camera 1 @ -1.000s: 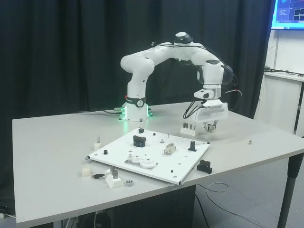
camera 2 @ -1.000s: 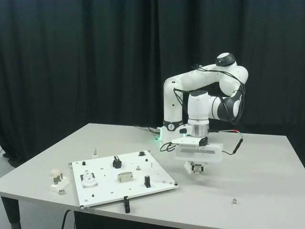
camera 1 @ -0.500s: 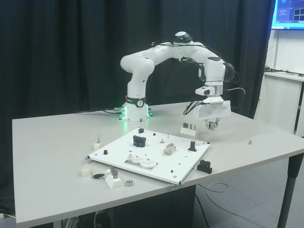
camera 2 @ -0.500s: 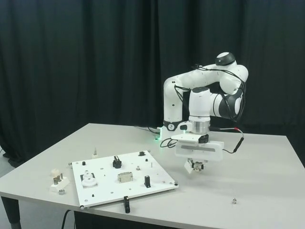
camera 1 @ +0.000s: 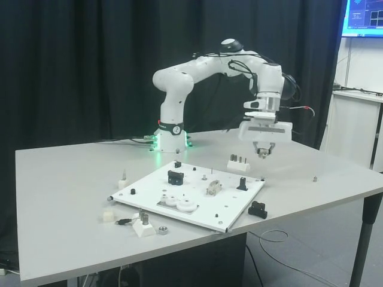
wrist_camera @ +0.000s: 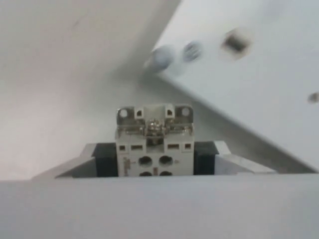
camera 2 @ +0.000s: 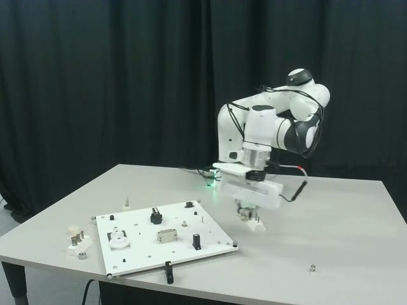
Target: Insert waterproof.
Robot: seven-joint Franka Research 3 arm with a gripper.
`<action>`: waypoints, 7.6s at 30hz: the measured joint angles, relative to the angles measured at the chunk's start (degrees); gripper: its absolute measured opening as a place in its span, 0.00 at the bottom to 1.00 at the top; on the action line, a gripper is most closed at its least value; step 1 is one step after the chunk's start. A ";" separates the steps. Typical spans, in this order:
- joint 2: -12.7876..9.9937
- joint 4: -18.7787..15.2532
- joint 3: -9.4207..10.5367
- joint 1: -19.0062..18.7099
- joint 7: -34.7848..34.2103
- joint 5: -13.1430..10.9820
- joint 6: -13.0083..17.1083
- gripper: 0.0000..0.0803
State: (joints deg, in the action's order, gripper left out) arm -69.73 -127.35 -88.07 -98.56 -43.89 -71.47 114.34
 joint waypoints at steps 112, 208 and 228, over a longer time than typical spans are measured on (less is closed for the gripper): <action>-4.68 20.16 3.00 43.18 -13.21 -0.86 -15.78 0.39; -4.10 13.70 4.48 40.08 -6.18 -7.09 -11.03 0.39; -4.10 13.68 4.41 39.71 -9.35 -6.61 -11.11 0.39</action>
State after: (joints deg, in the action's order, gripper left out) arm -73.83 -113.67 -83.66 -58.85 -53.24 -78.07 103.23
